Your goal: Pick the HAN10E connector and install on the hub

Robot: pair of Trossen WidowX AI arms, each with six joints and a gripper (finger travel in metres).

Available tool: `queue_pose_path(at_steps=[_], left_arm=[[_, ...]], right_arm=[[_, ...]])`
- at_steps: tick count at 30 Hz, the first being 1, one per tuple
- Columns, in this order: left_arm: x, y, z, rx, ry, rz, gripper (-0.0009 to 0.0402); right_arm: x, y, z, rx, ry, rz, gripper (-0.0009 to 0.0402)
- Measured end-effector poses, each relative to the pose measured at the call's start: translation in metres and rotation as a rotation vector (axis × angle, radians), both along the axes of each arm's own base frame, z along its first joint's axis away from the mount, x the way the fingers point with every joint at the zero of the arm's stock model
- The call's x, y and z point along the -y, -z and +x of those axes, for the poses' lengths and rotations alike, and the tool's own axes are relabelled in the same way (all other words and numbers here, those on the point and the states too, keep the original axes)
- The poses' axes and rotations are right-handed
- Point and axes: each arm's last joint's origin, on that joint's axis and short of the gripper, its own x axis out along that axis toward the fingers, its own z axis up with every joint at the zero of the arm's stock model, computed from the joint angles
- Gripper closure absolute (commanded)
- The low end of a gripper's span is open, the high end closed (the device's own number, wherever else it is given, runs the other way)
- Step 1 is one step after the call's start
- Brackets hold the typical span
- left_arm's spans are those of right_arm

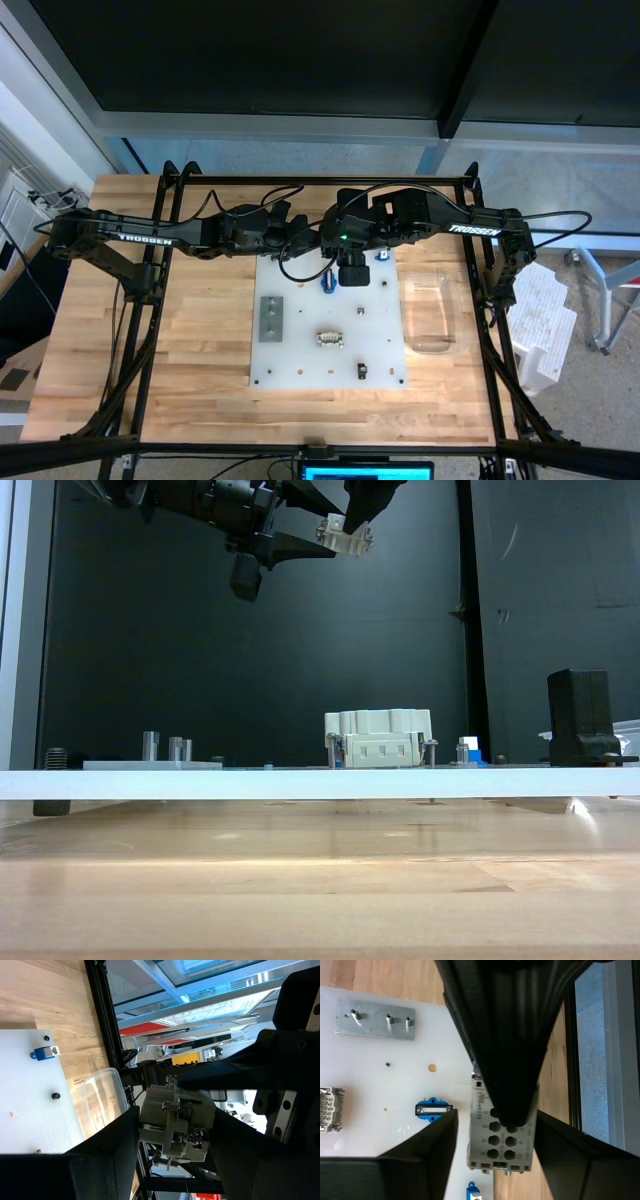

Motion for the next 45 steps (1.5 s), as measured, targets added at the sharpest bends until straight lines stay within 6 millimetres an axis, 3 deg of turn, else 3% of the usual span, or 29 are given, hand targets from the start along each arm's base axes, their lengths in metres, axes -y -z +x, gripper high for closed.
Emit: queue_pose_path(at_steps=[8, 14, 18, 27, 29, 31, 41, 45], left_arm=[[0.000, 0.000, 0.000, -0.001, 0.000, 0.000, 0.0342], [0.000, 0.000, 0.000, -0.001, 0.000, 0.000, 0.0342], [-0.001, 0.000, 0.000, -0.005, 0.004, 0.009, 0.0321], [-0.005, 0.002, -0.001, -0.044, 0.037, 0.040, 0.0190], [-0.006, 0.008, -0.005, -0.106, 0.036, 0.041, 0.0169], [-0.008, 0.009, -0.006, -0.102, 0.038, 0.039, 0.0153], [-0.013, 0.006, -0.029, -0.108, 0.041, 0.095, 0.0140], [-0.013, 0.000, -0.042, -0.088, 0.067, 0.205, 0.0150]], right_arm=[[0.000, 0.000, 0.000, 0.000, -0.002, -0.001, 0.0321], [0.000, 0.000, 0.000, -0.006, -0.010, -0.006, 0.0355], [0.000, 0.001, -0.002, -0.023, -0.006, -0.005, 0.0357], [0.000, 0.000, -0.005, -0.033, 0.012, 0.014, 0.0344], [0.000, 0.002, -0.017, -0.121, 0.015, 0.012, 0.0343], [0.000, -0.005, -0.017, -0.065, 0.019, 0.015, 0.0342], [-0.004, 0.007, -0.015, -0.105, 0.056, 0.041, 0.0340], [-0.014, 0.015, -0.009, -0.122, 0.031, 0.123, 0.0340]])
